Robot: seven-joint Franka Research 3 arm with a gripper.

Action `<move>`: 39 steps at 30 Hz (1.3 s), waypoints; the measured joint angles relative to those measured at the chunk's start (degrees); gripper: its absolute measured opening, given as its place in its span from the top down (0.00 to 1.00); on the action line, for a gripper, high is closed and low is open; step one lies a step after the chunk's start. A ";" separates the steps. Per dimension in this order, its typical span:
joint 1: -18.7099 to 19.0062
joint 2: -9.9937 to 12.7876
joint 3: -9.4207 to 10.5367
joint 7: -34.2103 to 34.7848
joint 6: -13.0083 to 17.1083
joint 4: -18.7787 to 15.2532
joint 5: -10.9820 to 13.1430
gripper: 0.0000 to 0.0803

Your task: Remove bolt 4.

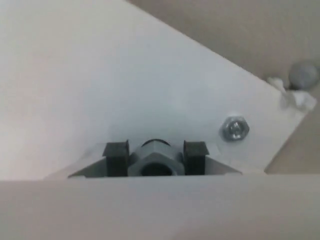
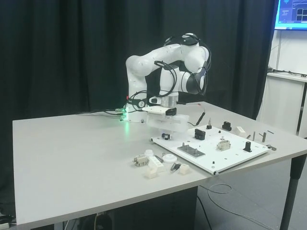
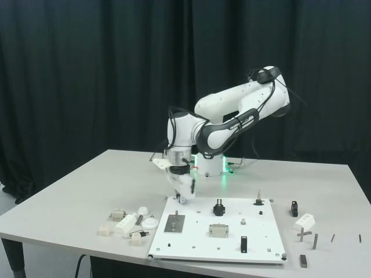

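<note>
The hand point(image 1: 155, 159) has its two black fingers point(image 1: 116, 156) pressed against either side of a grey hexagonal bolt point(image 1: 156, 161), clamped on it at a corner of the white board point(image 3: 200, 240). Just beside it on the board sits a hex nut point(image 1: 234, 128). The board lies on the grey table point(image 2: 72, 153), with small white parts point(image 3: 128, 225) scattered on the table near the board's edge.
</note>
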 joint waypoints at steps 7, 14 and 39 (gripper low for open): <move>0.00 0.00 -0.02 -10.69 -0.12 0.05 0.00 0.71; 0.00 0.00 -0.04 -20.38 -0.14 0.10 0.00 0.71; -0.16 0.00 -0.21 -59.55 -0.92 0.25 0.08 0.71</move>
